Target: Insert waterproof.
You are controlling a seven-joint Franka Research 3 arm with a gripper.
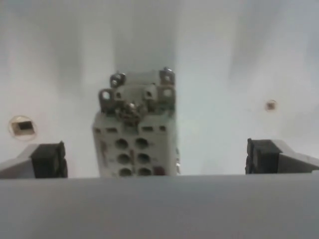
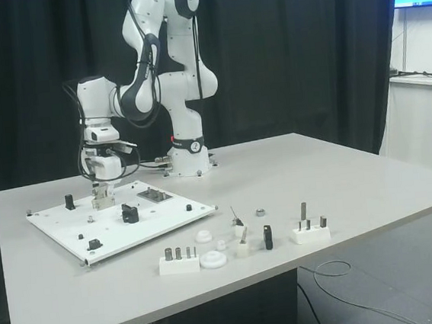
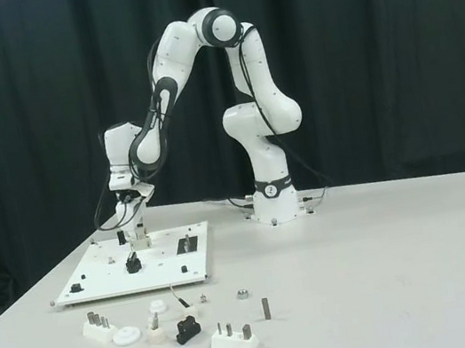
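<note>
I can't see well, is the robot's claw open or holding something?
Gripper: open, fingers apart on either side of the connector, not gripping it.

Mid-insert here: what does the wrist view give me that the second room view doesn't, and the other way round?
Only the wrist view shows the connector's face with its two columns of round sockets and the screw lugs on top, standing between the open black fingertips without touching either.

Only the second room view shows the whole white arm, the loose parts near the grey table's front edge, and the black curtain.

Both show the gripper above the connector on the white board.
</note>
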